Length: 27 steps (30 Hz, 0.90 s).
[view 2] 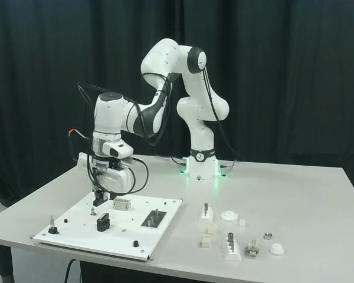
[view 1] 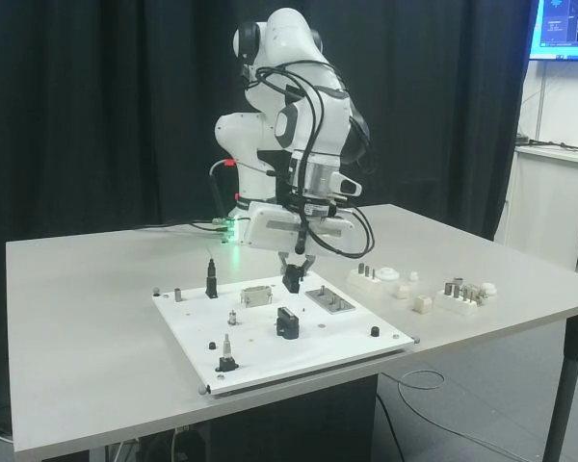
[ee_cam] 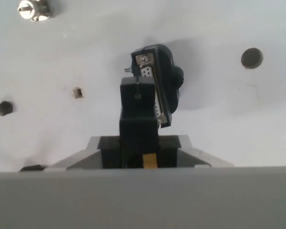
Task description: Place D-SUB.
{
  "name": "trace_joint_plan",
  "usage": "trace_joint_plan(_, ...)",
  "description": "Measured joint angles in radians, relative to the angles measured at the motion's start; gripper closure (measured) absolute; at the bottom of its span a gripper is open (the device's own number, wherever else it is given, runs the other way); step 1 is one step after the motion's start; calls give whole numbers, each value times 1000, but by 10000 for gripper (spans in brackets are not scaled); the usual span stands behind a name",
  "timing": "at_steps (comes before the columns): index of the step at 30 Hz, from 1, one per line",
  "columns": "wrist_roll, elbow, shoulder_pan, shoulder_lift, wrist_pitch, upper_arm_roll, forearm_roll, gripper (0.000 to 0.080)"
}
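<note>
My gripper (ee_cam: pixel 148 95) is shut on the D-SUB connector (ee_cam: pixel 155 71), a black housing with a metal pin face, which sits tilted against the black finger (ee_cam: pixel 138 112). It hangs just above the white board (ee_cam: pixel 214 124). In the first room view the gripper (view 1: pixel 292 277) hovers over the board's middle (view 1: pixel 347 332), a little to the right of the metal D-SUB socket (view 1: pixel 255 295). From the second room view the gripper (view 2: pixel 100 197) is to the left of that socket (view 2: pixel 122 204).
On the board stand a black block (view 1: pixel 287 322), a black post (view 1: pixel 212 279), a pin on a black base (view 1: pixel 228 358) and a grey metal plate (view 1: pixel 329 300). White part holders (view 1: pixel 385 277) (view 1: pixel 467 292) lie on the table to the right.
</note>
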<state>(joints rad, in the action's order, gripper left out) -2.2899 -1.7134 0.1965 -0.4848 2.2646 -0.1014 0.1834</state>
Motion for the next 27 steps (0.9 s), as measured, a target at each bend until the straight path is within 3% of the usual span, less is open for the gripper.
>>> trace_joint_plan(12, 0, 1, 1, 7, -19, 10, 0, 648)
trace_joint_plan(27, 84, 1, -3, 11, -50, 87, -2, 648)
